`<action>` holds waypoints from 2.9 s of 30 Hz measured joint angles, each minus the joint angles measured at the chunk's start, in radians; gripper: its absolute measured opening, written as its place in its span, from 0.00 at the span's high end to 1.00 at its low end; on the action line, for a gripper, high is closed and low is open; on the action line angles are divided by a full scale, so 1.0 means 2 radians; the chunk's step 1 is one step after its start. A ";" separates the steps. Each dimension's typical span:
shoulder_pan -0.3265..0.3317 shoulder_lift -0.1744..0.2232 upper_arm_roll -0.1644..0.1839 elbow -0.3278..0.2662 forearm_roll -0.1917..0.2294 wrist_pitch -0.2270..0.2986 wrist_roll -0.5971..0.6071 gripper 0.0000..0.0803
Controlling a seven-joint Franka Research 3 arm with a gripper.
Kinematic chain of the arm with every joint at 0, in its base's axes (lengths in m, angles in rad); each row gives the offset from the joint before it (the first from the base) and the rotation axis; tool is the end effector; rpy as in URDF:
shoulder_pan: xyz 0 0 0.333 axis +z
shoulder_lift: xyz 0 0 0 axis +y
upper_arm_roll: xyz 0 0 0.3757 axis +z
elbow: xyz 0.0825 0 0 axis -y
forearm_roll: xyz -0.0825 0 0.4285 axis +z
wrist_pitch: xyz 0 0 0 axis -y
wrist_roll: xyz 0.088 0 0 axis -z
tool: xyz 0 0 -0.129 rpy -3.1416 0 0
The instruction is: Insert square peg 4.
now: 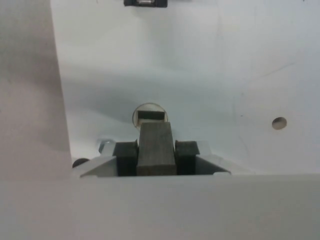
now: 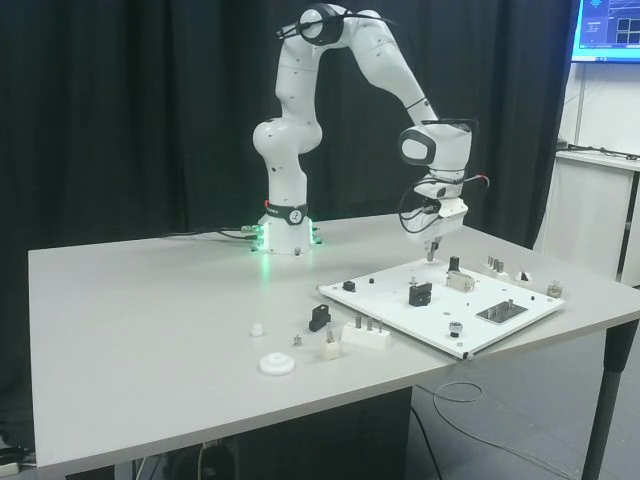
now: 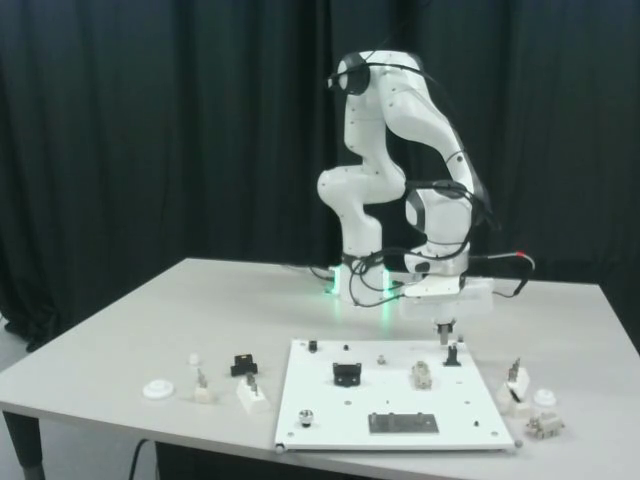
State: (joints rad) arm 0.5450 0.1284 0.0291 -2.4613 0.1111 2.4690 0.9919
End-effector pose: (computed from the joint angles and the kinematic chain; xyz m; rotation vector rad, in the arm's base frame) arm 0.4163 0.2710 0.2348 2.9978 -0.7797 -0.2066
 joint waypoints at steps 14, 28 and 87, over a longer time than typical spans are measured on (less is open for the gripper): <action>0.000 0.006 0.000 0.000 0.000 0.010 0.000 0.81; 0.000 0.011 0.001 0.000 0.000 0.017 0.000 0.81; 0.000 0.012 0.007 -0.001 -0.001 0.004 0.000 0.81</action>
State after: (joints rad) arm 0.5450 0.1530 0.0440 -2.4641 0.1093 2.4774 0.9921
